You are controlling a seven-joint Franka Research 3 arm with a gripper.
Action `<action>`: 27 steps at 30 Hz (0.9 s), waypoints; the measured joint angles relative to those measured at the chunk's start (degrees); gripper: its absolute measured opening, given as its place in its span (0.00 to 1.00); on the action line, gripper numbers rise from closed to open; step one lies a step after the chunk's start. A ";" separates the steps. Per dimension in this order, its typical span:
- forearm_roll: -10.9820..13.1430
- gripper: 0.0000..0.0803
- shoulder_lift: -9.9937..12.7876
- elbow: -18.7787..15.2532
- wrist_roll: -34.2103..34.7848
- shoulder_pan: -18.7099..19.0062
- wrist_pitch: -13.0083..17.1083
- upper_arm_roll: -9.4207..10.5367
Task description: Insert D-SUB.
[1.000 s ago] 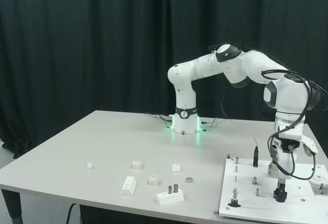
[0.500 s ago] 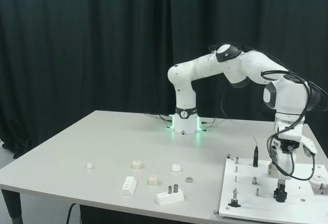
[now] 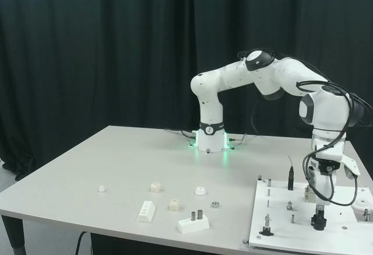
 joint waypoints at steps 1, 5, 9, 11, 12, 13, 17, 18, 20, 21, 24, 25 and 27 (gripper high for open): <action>-0.01 0.48 0.00 0.00 0.03 0.00 -0.01 0.00; -0.02 0.48 0.00 0.00 0.08 0.03 -0.01 0.00; -0.02 0.48 0.00 -0.01 0.30 0.05 0.01 0.00; -0.02 0.48 0.01 -0.05 0.62 0.07 0.01 0.04; -0.02 0.48 0.01 -0.07 0.72 0.08 0.01 0.06; -0.02 0.48 0.01 -0.08 0.78 0.10 0.01 0.09; 0.03 0.48 0.00 -0.15 1.51 0.28 0.01 0.11; 0.03 0.91 0.00 -0.16 1.79 0.33 0.00 0.11; 0.03 0.91 -0.04 -0.16 2.37 0.44 -0.03 0.11; 0.03 0.91 -0.08 -0.16 2.61 0.50 -0.06 0.11; 0.03 0.97 -0.31 -0.16 3.24 0.66 -0.20 0.11; 0.03 0.97 -0.44 -0.16 3.33 0.69 -0.31 0.11; 0.03 0.97 -0.71 -0.16 3.46 0.73 -0.59 0.11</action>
